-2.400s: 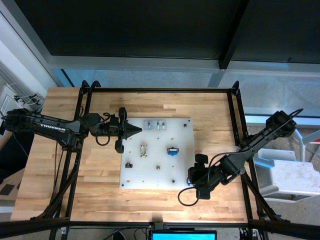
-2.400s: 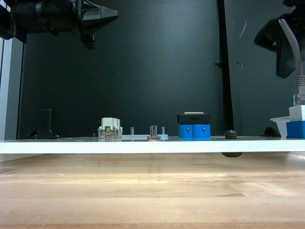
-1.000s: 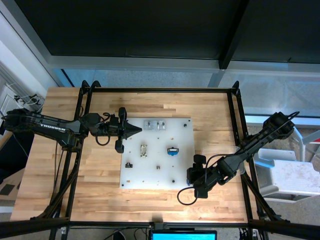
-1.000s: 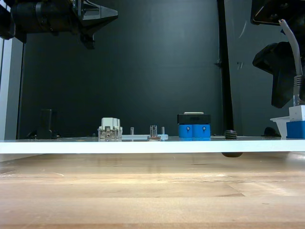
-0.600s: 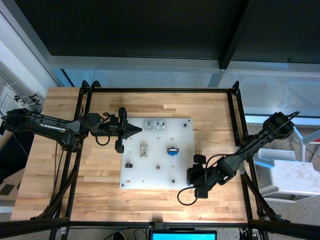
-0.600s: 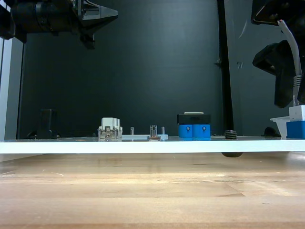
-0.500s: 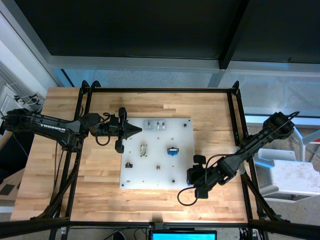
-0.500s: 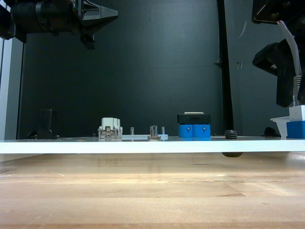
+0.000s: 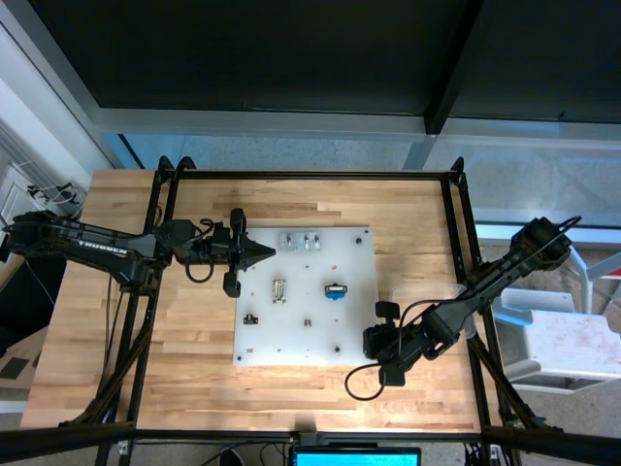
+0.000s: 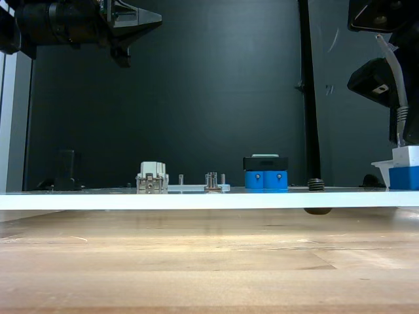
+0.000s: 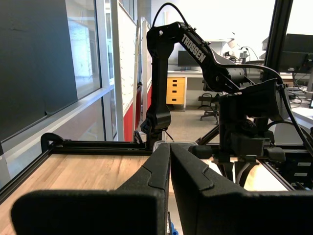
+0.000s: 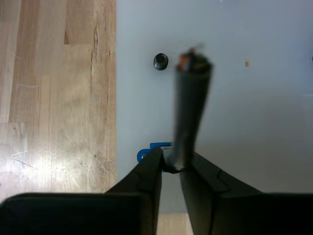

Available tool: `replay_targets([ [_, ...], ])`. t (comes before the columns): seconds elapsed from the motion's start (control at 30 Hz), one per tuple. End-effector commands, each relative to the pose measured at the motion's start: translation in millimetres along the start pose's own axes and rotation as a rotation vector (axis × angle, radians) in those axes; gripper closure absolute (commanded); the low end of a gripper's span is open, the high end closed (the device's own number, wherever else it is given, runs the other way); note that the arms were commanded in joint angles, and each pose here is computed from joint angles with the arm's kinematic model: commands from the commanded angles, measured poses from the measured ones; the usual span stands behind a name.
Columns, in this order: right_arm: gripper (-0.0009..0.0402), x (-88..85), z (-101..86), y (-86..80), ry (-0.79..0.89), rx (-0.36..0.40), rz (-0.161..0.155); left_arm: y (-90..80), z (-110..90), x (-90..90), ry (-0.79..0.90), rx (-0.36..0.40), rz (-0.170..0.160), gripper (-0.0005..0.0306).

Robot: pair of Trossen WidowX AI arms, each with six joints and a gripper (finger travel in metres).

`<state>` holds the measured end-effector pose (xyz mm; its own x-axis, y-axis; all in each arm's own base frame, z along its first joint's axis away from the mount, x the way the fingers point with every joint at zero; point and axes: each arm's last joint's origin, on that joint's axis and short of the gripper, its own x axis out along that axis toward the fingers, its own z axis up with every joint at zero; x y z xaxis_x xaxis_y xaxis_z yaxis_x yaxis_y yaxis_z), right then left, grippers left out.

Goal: Remove the rj45 connector and place it in the container

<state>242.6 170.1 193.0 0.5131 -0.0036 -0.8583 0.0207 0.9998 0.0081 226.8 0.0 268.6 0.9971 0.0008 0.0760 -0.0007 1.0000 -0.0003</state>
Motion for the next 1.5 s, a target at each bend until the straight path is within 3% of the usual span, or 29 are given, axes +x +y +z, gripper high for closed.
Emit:
replay_targets([
  [0.03,0.0392,0.0,0.6,0.2,-0.006,0.003,0.001,0.0,0,0.1,0.000,0.000,0.000,0.0300],
  [0.57,0.0393,-1.8,2.2,2.6,-0.023,0.005,0.021,0.1,0,0.0,0.000,0.000,0.000,0.0300],
  [0.93,0.0393,-14.7,5.7,-0.3,-0.060,0.003,0.044,0.0,0,0.0,0.000,0.000,0.000,0.0300],
  [1.17,0.0393,-37.0,13.7,-4.2,-0.091,-0.009,0.060,0.0,0,0.1,0.000,0.000,0.000,0.0300],
  [1.33,0.0393,-59.8,22.7,-8.7,-0.084,-0.020,0.045,0.0,0,0.0,0.000,0.000,0.000,0.0300],
  [1.5,0.0393,-68.3,23.2,-12.4,-0.086,-0.017,0.046,0.1,0,0.0,0.000,0.000,0.000,0.0300],
])
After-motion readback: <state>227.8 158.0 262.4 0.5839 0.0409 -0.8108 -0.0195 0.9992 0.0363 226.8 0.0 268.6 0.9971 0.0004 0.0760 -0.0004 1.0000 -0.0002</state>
